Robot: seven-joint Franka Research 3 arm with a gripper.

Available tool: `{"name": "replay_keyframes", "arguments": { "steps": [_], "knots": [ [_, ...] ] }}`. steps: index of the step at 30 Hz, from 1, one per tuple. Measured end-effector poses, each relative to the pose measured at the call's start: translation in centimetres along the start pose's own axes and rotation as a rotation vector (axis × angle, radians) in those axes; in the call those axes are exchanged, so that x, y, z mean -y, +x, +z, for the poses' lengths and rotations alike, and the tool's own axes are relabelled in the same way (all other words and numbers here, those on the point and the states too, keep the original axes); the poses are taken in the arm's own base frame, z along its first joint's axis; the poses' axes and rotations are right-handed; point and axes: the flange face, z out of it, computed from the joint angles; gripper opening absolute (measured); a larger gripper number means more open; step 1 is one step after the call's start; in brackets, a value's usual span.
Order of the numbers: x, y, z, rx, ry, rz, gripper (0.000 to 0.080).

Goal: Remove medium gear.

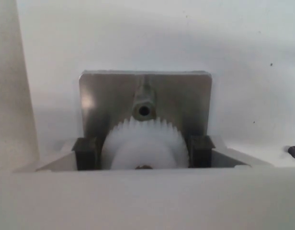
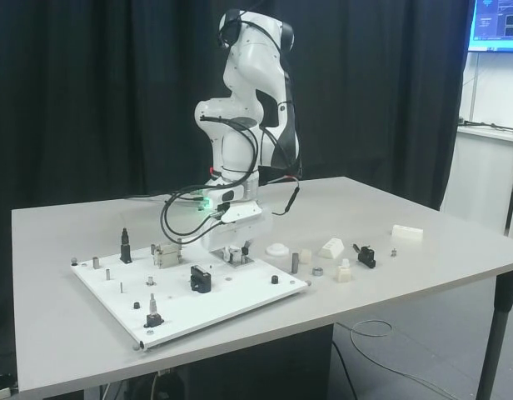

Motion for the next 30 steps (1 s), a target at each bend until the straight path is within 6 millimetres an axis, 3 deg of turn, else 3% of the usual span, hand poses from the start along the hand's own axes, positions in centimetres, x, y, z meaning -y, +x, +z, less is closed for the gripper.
{"name": "replay_keyframes", "arguments": {
  "steps": [17, 30],
  "knots": [
    [-0.1, 0.1, -0.5, 0.008, 0.007, 0.002, 0.0396],
    [-0.5, 0.0, -4.4, 0.039, 0.028, -0.006, 0.0396]
  ]
}}
